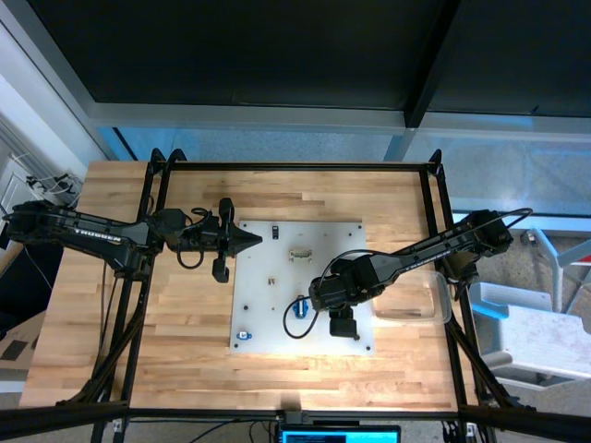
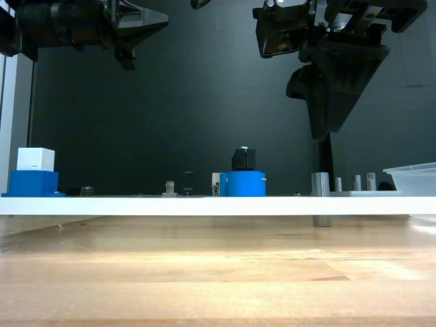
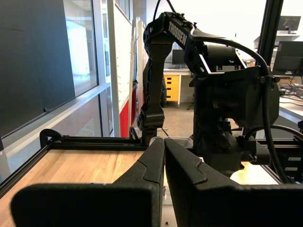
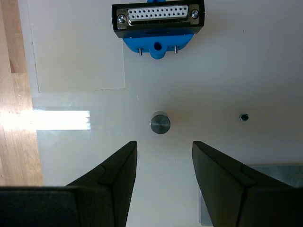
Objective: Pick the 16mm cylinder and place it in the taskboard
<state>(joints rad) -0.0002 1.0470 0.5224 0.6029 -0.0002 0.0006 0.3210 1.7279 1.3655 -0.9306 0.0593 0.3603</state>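
Right of centre in the low view, the 16mm cylinder stands upright in the taskboard, its lower end poking out beneath the plate. There is open air between it and the right gripper hanging above. The right wrist camera looks down on the cylinder end-on. Bare white plate lies all round it, and the right gripper has its jaws apart and touches nothing. Nearby, a blue fitting carries a black multi-pin connector.

In the high view the right arm hides the cylinder, and only the blue fitting shows beside it. The left gripper sits at the board's upper left edge, held high, and its own wrist camera shows the left gripper with jaws together. The clear bin is cut off at the low view's right border. White lettering on the left arm reads "TROSSEN".
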